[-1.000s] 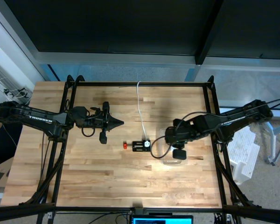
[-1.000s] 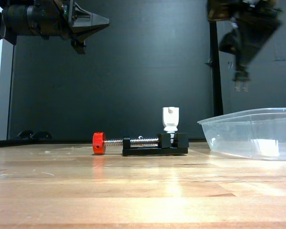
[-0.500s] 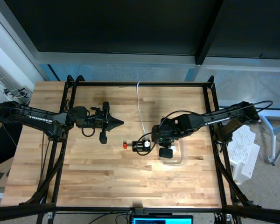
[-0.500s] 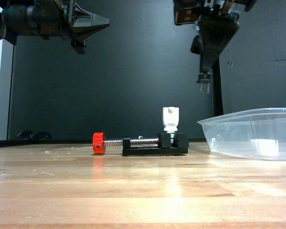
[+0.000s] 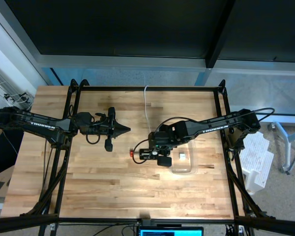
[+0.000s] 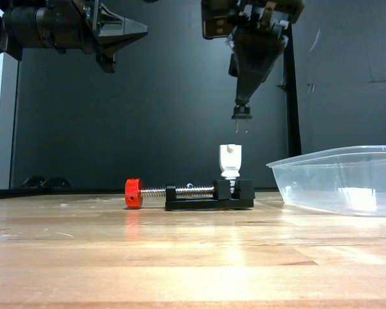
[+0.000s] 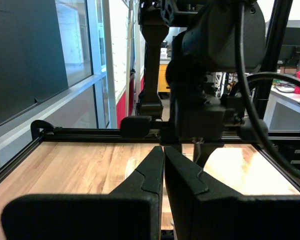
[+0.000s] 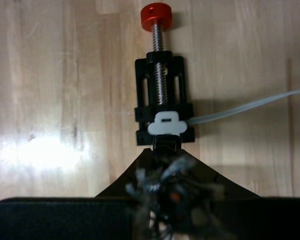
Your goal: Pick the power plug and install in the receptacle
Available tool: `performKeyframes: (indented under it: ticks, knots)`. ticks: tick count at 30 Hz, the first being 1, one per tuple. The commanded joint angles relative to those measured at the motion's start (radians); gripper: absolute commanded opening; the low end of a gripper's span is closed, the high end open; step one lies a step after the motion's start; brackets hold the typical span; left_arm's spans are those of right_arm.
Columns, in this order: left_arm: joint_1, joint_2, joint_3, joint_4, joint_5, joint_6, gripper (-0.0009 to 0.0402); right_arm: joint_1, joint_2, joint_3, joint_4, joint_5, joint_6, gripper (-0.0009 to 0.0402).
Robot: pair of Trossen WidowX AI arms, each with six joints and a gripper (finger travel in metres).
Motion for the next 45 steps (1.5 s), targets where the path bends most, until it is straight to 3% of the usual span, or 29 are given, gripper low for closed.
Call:
performKeyframes:
  ticks: [1, 27, 45]
  knots:
    - [0.000, 0.000, 0.000, 0.000, 0.000, 0.000, 0.0000, 0.000, 0.029, 0.021, 0.001, 0.002, -0.010, 0.0000]
    - [0.000, 0.000, 0.000, 0.000, 0.000, 0.000, 0.0000, -0.002, 0.072, 0.030, 0.023, -0.007, -0.044, 0.0000]
    - [0.000, 0.000, 0.000, 0.000, 0.000, 0.000, 0.0000, -0.011, 0.080, 0.030, 0.017, 0.018, -0.062, 0.0000]
